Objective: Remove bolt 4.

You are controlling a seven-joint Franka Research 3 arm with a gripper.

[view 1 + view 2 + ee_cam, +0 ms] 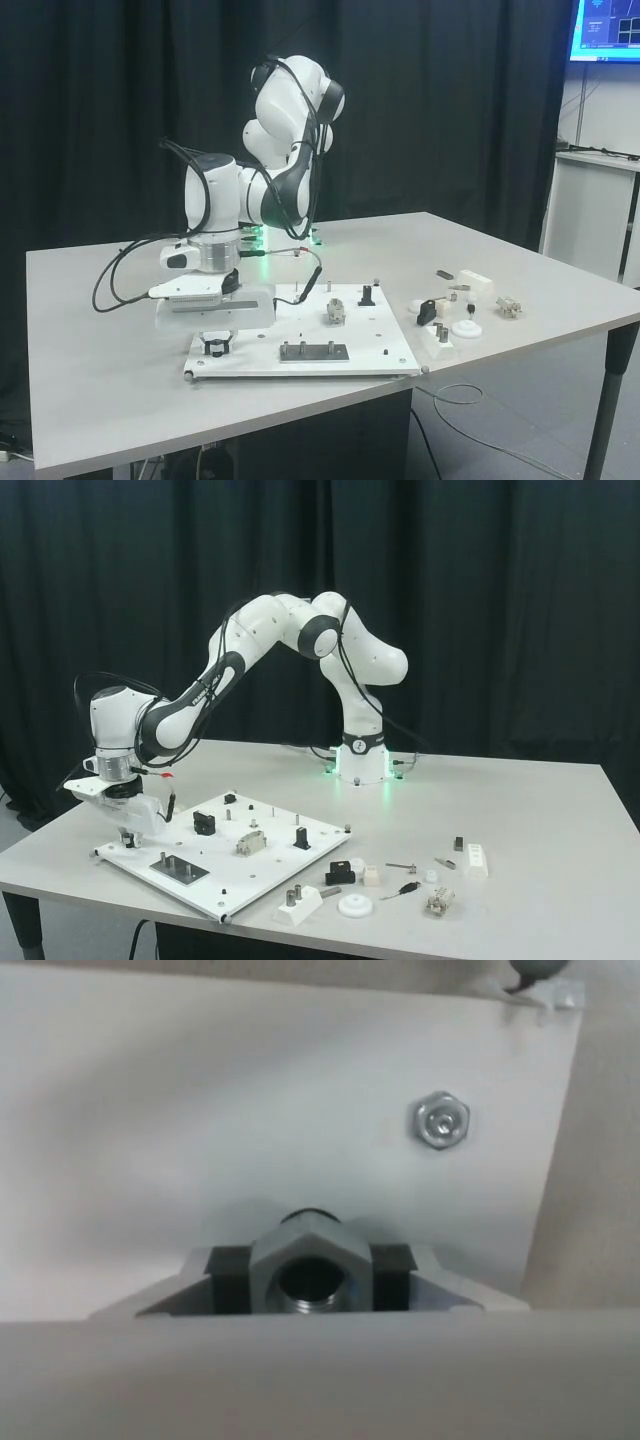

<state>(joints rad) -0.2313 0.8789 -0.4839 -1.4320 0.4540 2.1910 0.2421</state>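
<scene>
Black curtains stand behind the grey table [520, 810]. On the white board [265, 875], at its corner farthest from the robot base, the gripper [310, 1282] is clamped on the bolt [308, 1260], held between the fingers.

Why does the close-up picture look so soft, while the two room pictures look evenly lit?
Wrist view: the gripper and its nut are fairly clear, the white board behind is hazy, and a pale blurred band fills the near edge. Both room views: even light on the grey table, black curtains behind, a green glow at the arm's base.
</scene>
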